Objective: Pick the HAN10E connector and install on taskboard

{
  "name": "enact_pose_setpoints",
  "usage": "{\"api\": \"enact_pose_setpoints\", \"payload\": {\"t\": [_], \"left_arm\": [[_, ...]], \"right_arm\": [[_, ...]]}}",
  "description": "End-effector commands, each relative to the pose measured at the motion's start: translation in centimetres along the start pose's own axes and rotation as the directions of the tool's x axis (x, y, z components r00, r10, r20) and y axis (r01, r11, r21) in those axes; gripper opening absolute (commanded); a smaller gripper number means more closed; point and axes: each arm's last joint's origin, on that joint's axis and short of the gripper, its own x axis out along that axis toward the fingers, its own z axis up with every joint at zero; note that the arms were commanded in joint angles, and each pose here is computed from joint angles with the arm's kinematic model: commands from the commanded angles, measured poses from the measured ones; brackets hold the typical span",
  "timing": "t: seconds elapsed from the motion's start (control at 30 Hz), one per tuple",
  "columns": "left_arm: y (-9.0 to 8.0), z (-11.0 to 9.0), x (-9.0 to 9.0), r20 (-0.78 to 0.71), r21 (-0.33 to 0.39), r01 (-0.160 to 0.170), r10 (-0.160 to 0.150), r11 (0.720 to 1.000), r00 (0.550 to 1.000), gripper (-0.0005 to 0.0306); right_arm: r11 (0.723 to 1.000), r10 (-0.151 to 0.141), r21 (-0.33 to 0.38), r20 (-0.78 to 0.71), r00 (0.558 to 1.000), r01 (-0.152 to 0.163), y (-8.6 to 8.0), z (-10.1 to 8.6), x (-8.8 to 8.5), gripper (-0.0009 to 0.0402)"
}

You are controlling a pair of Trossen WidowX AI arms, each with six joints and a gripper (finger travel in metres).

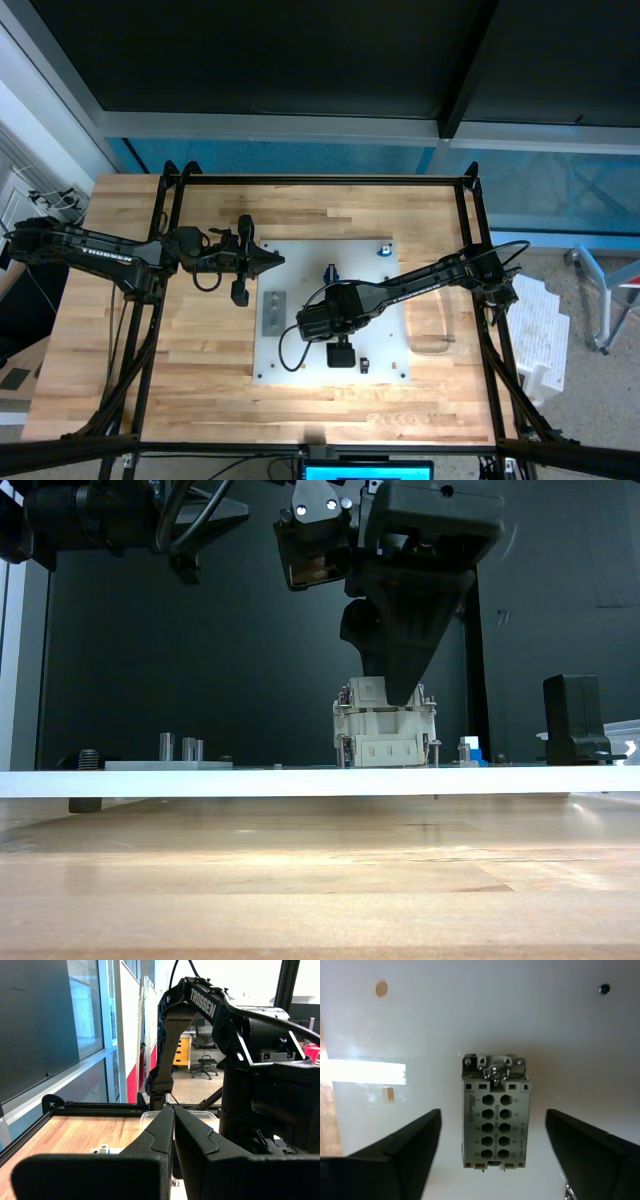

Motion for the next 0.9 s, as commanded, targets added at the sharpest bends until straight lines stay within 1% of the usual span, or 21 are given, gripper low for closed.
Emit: {"api": "enact_pose_setpoints", "payload": {"t": [0.03,0.07,0.17,0.3,0.43,0.67,0.9], "left_arm": [[0.0,0.0,0.0,0.000,0.000,0.000,0.000,1.000,1.000,0.0001],[0.0,0.0,0.0,0.000,0.000,0.000,0.000,1.000,1.000,0.0001],[0.0,0.0,0.0,0.000,0.000,0.000,0.000,1.000,1.000,0.0001],[0.0,0.0,0.0,0.000,0.000,0.000,0.000,1.000,1.000,0.0001],[0.0,0.0,0.0,0.000,0.000,0.000,0.000,1.000,1.000,0.0001],[0.0,0.0,0.0,0.000,0.000,0.000,0.000,1.000,1.000,0.0001],[0.0,0.0,0.0,0.000,0.000,0.000,0.000,1.000,1.000,0.0001]], "right_arm": [[1.000,0.004,0.006,0.033,0.999,-0.004,0.0,0.1,-1.0,0.0353],[1.000,0.000,0.010,0.039,0.999,0.000,-0.1,0.0,-1.2,0.0360],[1.000,0.006,0.012,0.063,0.998,-0.007,-0.2,-0.1,-2.3,0.0370],[1.000,0.015,0.015,0.104,0.994,-0.017,-0.4,-0.4,-4.1,0.0368],[1.000,0.018,0.016,0.117,0.993,-0.020,-0.6,-0.7,-5.1,0.0364],[1.000,0.018,0.016,0.118,0.993,-0.021,-0.7,-1.0,-5.7,0.0364],[1.000,0.019,0.018,0.119,0.993,-0.021,-0.7,-1.0,-5.8,0.0364]]}}
